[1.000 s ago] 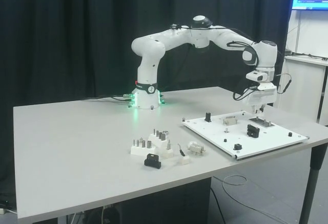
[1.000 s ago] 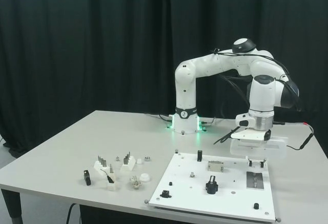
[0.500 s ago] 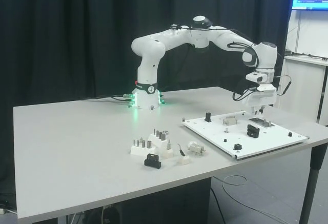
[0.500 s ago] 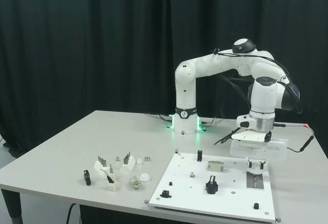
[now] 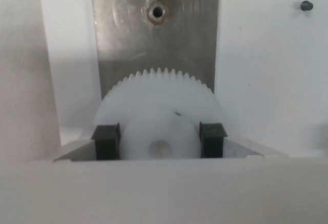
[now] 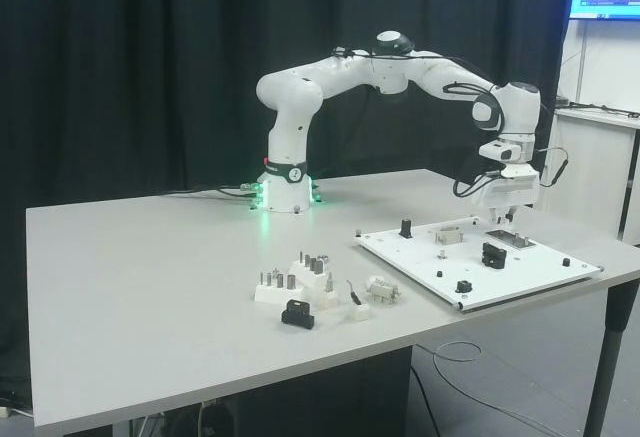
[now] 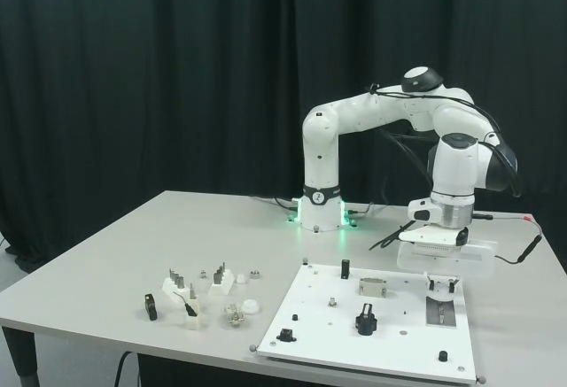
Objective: Insert large gear.
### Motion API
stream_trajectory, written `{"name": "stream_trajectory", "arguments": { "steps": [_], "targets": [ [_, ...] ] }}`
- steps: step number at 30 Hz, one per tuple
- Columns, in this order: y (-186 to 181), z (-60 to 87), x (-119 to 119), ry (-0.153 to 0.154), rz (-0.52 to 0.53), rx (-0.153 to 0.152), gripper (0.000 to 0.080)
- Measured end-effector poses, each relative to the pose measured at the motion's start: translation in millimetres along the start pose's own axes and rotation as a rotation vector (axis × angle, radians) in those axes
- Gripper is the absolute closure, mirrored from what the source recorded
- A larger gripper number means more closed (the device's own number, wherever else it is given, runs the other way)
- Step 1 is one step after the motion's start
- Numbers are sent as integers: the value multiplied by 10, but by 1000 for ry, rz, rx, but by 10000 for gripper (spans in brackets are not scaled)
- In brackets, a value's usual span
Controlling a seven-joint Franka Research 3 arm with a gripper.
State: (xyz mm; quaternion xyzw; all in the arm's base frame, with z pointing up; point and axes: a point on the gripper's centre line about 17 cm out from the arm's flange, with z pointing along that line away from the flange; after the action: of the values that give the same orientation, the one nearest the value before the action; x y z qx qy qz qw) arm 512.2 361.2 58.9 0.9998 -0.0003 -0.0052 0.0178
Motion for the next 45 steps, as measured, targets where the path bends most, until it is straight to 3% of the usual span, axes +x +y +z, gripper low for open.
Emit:
{"name": "stream_trajectory", "arguments": {
  "steps": [27, 45],
  "targets": [
    [-1, 24, 44, 18, 11, 0, 473],
    [-4, 25, 46, 12, 22, 21, 473]
  ]
}}
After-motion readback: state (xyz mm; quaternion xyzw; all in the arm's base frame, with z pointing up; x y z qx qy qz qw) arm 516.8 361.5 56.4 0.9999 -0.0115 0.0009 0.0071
